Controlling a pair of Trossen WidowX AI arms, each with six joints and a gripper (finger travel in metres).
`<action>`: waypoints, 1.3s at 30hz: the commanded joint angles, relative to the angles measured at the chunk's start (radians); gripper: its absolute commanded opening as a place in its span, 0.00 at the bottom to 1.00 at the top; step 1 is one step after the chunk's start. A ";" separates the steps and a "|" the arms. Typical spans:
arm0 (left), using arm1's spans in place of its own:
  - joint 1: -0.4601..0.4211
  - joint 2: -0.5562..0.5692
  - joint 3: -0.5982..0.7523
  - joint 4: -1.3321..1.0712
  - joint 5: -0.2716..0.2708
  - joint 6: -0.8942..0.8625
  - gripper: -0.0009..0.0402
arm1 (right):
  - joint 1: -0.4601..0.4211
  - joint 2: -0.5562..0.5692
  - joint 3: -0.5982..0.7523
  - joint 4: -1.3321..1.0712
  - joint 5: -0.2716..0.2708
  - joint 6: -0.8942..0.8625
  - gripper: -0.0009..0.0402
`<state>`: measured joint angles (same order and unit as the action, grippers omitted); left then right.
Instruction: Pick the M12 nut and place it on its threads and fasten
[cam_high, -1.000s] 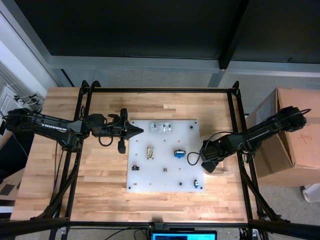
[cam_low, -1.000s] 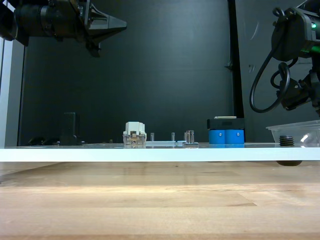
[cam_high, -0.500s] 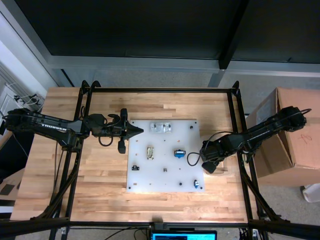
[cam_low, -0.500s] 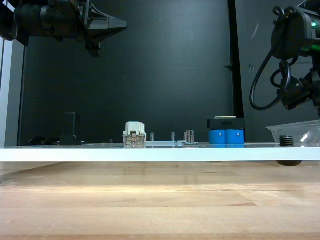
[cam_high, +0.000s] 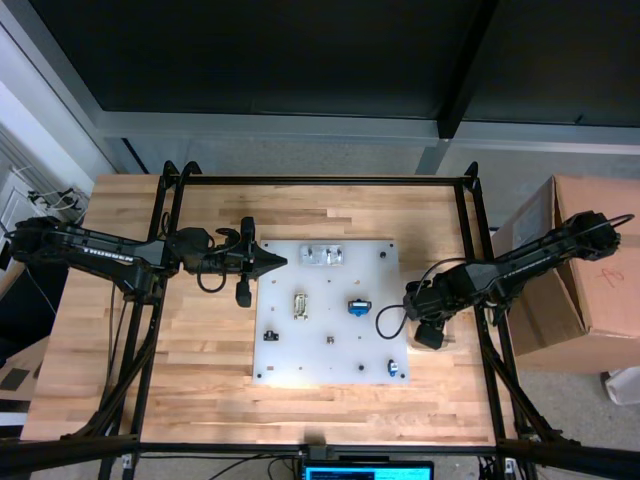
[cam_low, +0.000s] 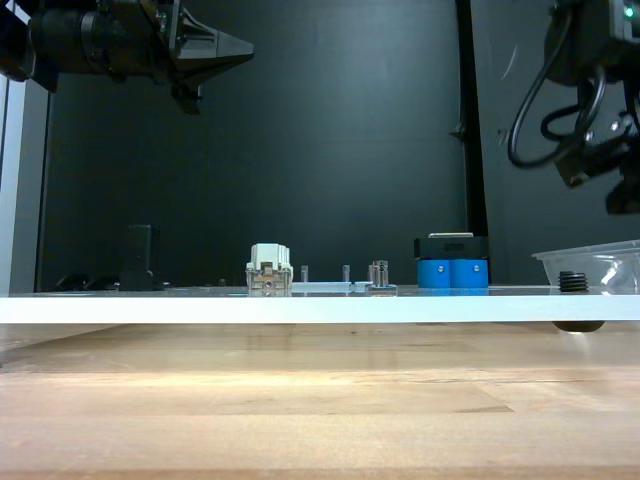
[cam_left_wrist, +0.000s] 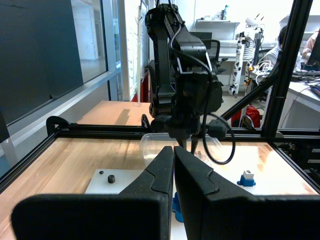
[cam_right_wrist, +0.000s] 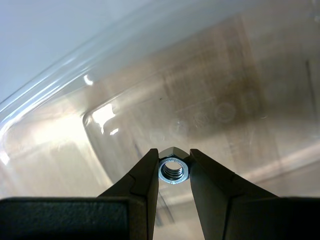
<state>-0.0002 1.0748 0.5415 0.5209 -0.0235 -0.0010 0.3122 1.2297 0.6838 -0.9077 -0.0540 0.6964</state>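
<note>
The nut (cam_right_wrist: 173, 170) is clamped between the two fingers of the right gripper (cam_right_wrist: 173, 156). In the right wrist view you look straight through its threaded hole. Each finger presses a flat side of the nut, and it hangs clear of the clear tray (cam_right_wrist: 100, 75) whose floor and curved wall lie behind it.

From the high view you can place the right gripper (cam_high: 428, 335) just off the board's (cam_high: 300, 350) right edge, above the tray. In the low view it (cam_low: 620, 195) sits well above the tray's rim (cam_low: 590, 262), partly cut off at the frame's edge. You cannot make out the nut itself in either of those two views.

The stud (cam_low: 572, 282) stands bare on the board in front of the tray, its ribs showing.

The left gripper (cam_high: 275, 262) is over the board's far left edge and points right. In the low view you find it (cam_low: 240, 45) high above the table. The left wrist view shows its fingers (cam_left_wrist: 165, 170) pressed together with nothing between them, aimed across the board at the right arm and the tray (cam_left_wrist: 150, 147).
</note>
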 joint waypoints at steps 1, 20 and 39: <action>0.000 0.000 0.000 0.000 0.000 0.000 0.02 | 0.000 0.001 0.038 -0.023 0.001 -0.069 0.17; 0.000 0.000 0.000 0.000 0.000 0.000 0.02 | 0.047 0.187 0.307 -0.158 0.001 -0.329 0.17; 0.000 0.000 0.000 0.000 0.000 0.000 0.02 | 0.222 0.042 0.068 -0.109 0.020 -0.309 0.45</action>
<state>-0.0002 1.0748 0.5411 0.5209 -0.0235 -0.0010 0.5289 1.2823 0.7612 -1.0164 -0.0391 0.4515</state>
